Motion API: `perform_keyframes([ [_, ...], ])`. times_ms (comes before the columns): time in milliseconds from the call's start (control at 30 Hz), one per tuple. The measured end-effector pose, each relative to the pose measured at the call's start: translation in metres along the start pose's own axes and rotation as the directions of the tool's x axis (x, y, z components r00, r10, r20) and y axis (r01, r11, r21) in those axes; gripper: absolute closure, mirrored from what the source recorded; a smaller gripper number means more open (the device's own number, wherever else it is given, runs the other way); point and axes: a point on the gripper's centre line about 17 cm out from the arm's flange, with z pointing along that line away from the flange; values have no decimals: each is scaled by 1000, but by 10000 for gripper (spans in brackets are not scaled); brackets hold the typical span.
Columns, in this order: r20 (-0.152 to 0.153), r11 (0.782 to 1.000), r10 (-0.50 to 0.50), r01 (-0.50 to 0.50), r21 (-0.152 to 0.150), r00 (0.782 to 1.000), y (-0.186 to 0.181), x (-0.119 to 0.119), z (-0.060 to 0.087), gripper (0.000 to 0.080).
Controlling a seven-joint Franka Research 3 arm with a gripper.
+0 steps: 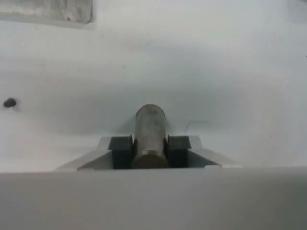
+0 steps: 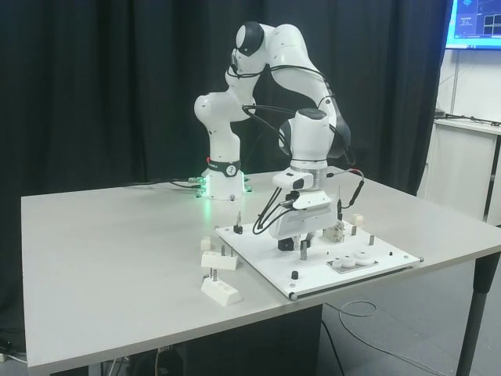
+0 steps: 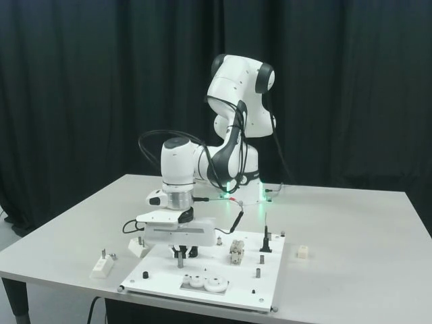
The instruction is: Insert round peg 4.
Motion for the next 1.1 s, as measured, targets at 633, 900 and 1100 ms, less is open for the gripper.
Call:
perform_keyframes([
  [633,-17,1000,-3,3,-9,1000,0,4,1,412],
  [900,-16,1000,-3,3,-9,1000,0,4,2,115],
  [1100,-14,1000,-8,8,-12,1000,0,4,2,20],
])
